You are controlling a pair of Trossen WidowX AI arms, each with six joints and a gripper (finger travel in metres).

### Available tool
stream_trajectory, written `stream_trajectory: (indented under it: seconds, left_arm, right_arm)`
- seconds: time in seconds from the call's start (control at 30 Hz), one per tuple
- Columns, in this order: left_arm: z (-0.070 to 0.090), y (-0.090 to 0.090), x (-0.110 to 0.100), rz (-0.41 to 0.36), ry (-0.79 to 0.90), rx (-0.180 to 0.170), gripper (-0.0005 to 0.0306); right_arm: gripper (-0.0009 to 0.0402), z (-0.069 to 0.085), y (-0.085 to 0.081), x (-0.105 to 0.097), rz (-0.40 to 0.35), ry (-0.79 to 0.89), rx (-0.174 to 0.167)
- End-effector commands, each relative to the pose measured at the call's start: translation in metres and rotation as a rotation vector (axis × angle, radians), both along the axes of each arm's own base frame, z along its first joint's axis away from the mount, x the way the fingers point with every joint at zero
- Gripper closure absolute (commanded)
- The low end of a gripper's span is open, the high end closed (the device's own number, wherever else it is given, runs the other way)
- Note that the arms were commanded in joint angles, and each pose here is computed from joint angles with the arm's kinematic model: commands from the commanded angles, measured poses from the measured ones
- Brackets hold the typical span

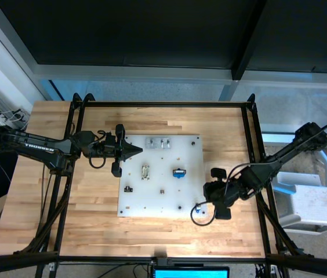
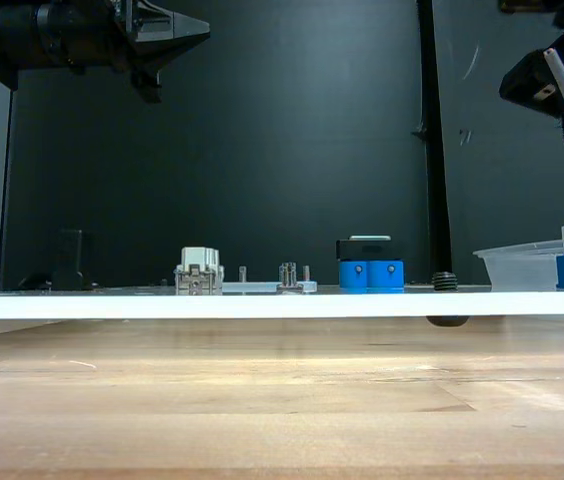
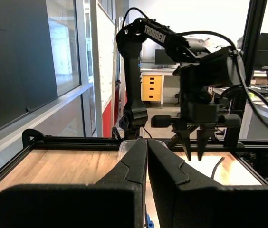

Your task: Remove the rj45 connector and place it in the container

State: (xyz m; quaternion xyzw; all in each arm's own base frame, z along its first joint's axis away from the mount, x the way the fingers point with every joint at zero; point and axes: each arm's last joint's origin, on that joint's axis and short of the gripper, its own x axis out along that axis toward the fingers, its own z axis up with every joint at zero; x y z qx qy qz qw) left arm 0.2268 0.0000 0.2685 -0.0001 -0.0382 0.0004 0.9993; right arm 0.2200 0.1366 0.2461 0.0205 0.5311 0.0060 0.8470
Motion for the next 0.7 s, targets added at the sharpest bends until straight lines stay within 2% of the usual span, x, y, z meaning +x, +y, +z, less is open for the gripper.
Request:
stream_trajectory:
  seconds: [0.03, 0.17, 0.3, 0.7]
  left_arm:
    - [0.0, 0.0, 0.0, 0.0, 0.0, 0.0, 0.03]
    - [0.0, 0.0, 0.0, 0.0, -0.001, 0.0, 0.03]
    - [0.0, 0.0, 0.0, 0.0, -0.001, 0.0, 0.03]
    - [0.0, 0.0, 0.0, 0.0, -0.001, 0.0, 0.03]
  right_arm:
    - [0.0239, -0.002, 0.004, 0.005, -0.009, -0.004, 0.004]
    - [0.0187, -0.007, 0.012, 0.01, 0.004, -0.012, 0.011]
    - [0.0155, -0.01, 0.017, 0.015, 0.006, -0.024, 0.02]
    - [0.0151, -0.019, 0.024, 0.021, -0.004, -0.03, 0.029]
